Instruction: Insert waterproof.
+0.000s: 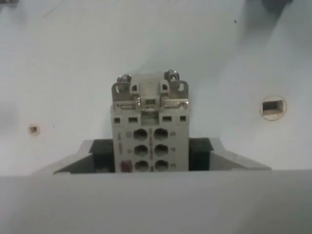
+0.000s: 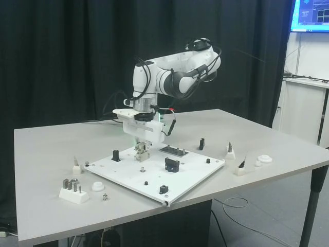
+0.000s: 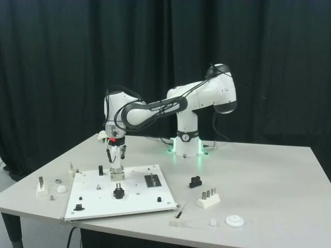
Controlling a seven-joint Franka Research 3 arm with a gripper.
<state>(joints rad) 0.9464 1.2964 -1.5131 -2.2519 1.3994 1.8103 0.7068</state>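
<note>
End effector (image 1: 150, 168) clamped on the grey multi-pin waterproof connector (image 1: 149, 127), low at centre frame over the white board (image 2: 195, 172); seating looks unfinished.

Robot arm (image 3: 170, 106): white rounded link shells with black joint bands; black lettering along the forearm link. Black cables looped at the shoulder and along the wrist. Cylindrical white base (image 3: 187, 139) with green light at its foot. White flat plate at the wrist (image 2: 131, 112).
</note>
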